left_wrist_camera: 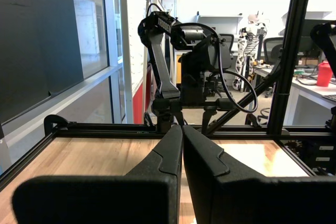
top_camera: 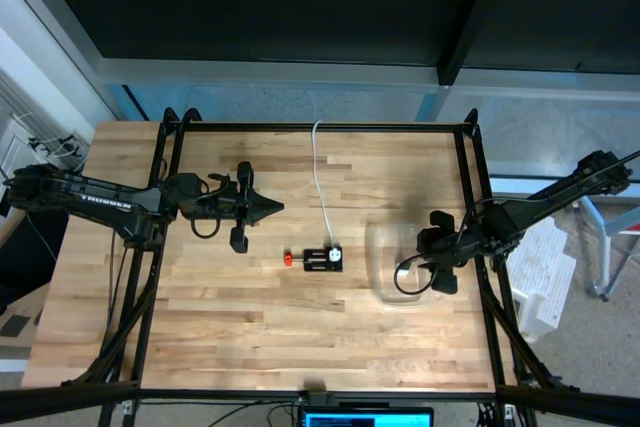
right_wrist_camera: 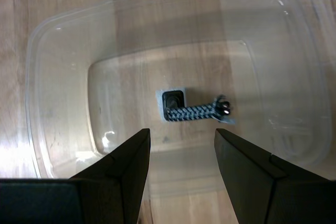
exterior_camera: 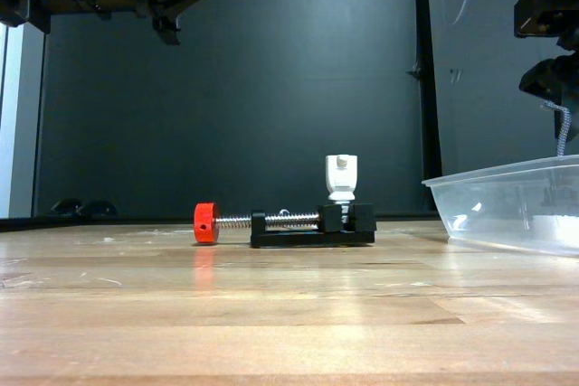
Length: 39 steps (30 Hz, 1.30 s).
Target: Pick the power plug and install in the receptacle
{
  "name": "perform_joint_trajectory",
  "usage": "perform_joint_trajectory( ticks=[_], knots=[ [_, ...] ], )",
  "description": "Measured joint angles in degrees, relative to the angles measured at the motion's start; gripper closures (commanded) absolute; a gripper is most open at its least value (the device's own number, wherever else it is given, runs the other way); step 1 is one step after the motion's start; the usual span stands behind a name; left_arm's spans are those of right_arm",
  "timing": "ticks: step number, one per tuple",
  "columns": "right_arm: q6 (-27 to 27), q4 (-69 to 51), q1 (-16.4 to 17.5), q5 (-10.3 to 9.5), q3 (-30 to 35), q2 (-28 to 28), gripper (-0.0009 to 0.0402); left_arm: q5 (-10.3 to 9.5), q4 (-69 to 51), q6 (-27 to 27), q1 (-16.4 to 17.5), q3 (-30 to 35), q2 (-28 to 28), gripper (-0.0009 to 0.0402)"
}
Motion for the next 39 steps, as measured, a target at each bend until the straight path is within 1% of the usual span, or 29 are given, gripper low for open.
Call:
perform_joint_trajectory(
  ticks=[10, 11, 13, 14, 20, 33, 39],
  knots=[
    [-0.4, 5.6, 0.0, 0.9, -2.2, 3.4, 0.0224, 0.02, 0.0, 0.0, 0.0, 0.0, 0.0, 0.0393],
    [-0.5, 5.7, 0.0, 1.14, -2.2, 3.9, 0.0224, 0.02, 0.0, 0.0, 0.0, 0.0, 0.0, 0.0393],
    [-0.9, 6.0, 0.0, 2.4, -2.2, 4.9, 0.0224, 0.0, 0.0, 0.0, 0.0, 0.0, 0.0, 0.0393],
    [-1.4, 6.3, 0.0, 2.58, -2.2, 5.4, 0.0224, 0.02, 0.0, 0.0, 0.0, 0.0, 0.0, 0.0393],
    [-3.5, 8.7, -0.1, 2.6, -2.3, 7.7, 0.0224, 0.02, 0.0, 0.0, 0.0, 0.0, 0.0, 0.0393],
    [-3.8, 10.7, -0.1, 2.16, -2.4, 11.1, 0.0225, 0.02, 0.0, 0.0, 0.0, 0.0, 0.0, 0.0393],
    [-4.2, 10.7, -0.1, 2.16, -2.4, 11.2, 0.0244, 0.0, 0.0, 0.0, 0.0, 0.0, 0.0, 0.0393]
  ],
)
